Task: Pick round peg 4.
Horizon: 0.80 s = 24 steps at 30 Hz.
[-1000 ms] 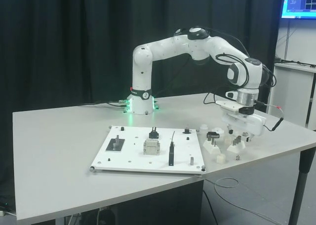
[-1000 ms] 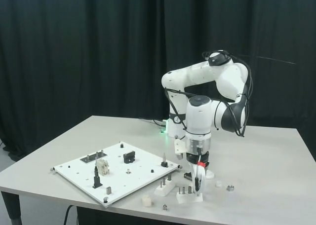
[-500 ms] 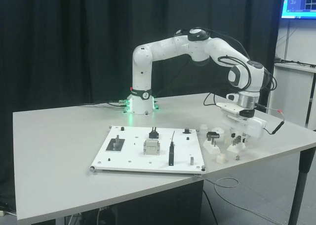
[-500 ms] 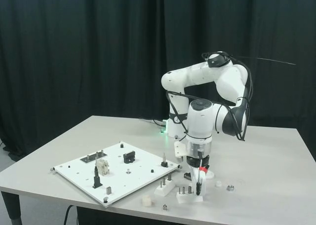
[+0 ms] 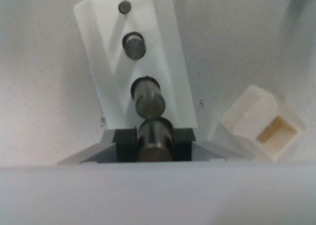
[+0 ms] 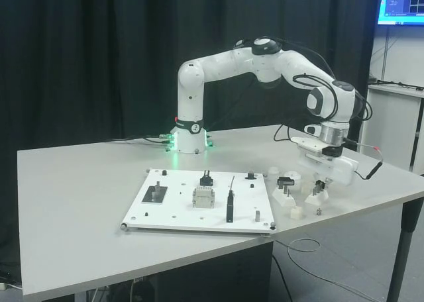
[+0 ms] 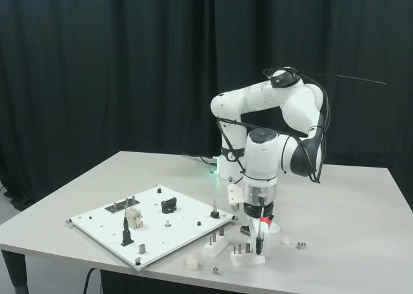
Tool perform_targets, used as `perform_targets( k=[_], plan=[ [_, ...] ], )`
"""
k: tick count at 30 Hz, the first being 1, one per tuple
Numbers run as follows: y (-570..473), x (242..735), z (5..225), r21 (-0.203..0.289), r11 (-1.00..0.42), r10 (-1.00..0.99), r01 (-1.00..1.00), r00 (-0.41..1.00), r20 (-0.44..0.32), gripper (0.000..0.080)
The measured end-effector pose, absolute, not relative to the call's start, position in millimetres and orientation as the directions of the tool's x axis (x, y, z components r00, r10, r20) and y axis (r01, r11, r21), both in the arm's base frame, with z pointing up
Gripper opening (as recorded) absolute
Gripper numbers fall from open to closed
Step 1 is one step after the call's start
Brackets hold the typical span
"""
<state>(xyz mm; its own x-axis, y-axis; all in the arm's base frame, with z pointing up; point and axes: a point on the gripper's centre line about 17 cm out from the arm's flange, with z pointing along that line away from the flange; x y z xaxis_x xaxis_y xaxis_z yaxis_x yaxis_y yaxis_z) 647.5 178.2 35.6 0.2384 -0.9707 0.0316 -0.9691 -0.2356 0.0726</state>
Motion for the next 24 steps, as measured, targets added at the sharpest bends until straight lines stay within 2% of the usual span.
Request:
perform_targets(
  k=[24],
  plan=[
    [183.3, 647.5, 77.6, 0.097, -0.211, -0.976, -0.973, 0.214, 0.029, 0.0145]
  ],
)
